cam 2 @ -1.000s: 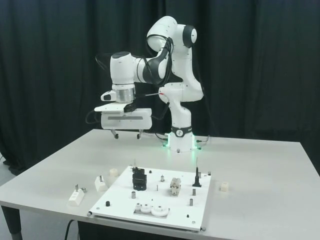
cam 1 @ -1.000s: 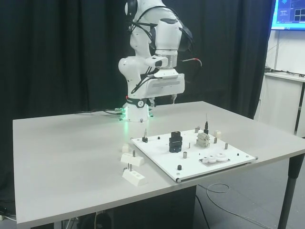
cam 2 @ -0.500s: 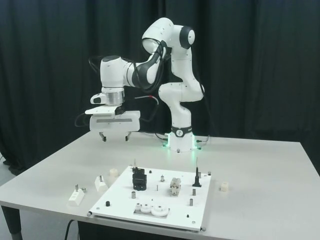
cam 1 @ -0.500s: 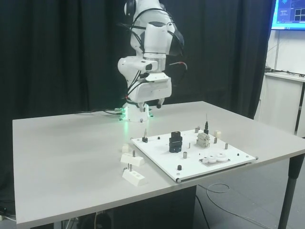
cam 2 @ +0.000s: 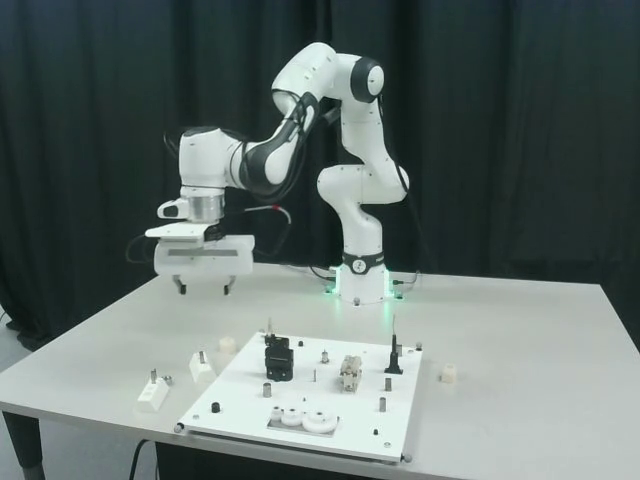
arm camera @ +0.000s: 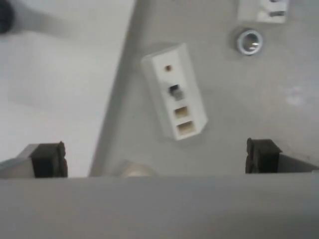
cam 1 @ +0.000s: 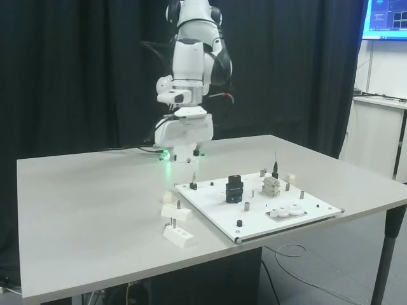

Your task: Pick round peg 1.

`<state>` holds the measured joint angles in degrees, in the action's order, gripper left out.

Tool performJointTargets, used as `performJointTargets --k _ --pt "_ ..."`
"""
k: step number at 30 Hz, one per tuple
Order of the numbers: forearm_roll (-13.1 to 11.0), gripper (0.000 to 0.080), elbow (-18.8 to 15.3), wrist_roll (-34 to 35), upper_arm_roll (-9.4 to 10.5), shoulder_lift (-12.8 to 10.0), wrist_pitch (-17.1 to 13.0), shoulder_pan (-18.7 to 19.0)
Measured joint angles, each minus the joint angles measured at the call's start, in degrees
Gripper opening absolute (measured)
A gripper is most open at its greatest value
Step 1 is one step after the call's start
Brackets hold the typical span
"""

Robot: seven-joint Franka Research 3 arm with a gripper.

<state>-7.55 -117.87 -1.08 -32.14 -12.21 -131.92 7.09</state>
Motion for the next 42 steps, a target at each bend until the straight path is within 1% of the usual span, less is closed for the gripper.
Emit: performJointTargets --k 5,10,13,17,21,23,26,31,35,42 --pt "-2.90 0.0800 0.55 -2.82 0.00 -2.78 -3.77 -1.93" --pt "-7.42 0.0800 2.39 -6.24 0.02 -6.47 -6.31 -3.64" --pt "-10.93 0.0800 4.10 -8.50 0.03 -9.02 -7.01 -4.37" --pt "-15.59 0.0800 7.10 -11.35 0.05 -12.78 -7.20 -5.12" --pt "-19.14 0.0800 10.28 -12.59 0.07 -16.56 -7.17 -5.67" --pt "-20.29 0.0800 11.71 -12.70 0.08 -18.24 -7.11 -5.87" --pt "-21.55 0.0800 13.72 -12.70 0.10 -20.63 -6.93 -6.09" --pt "-21.97 0.0800 16.37 -12.70 0.12 -23.55 -5.91 -6.33" --pt "-22.01 0.0800 18.02 -12.70 0.15 -25.12 -4.72 -6.59" --pt "-22.01 0.0800 19.93 -12.70 0.16 -26.89 -3.72 -6.86"
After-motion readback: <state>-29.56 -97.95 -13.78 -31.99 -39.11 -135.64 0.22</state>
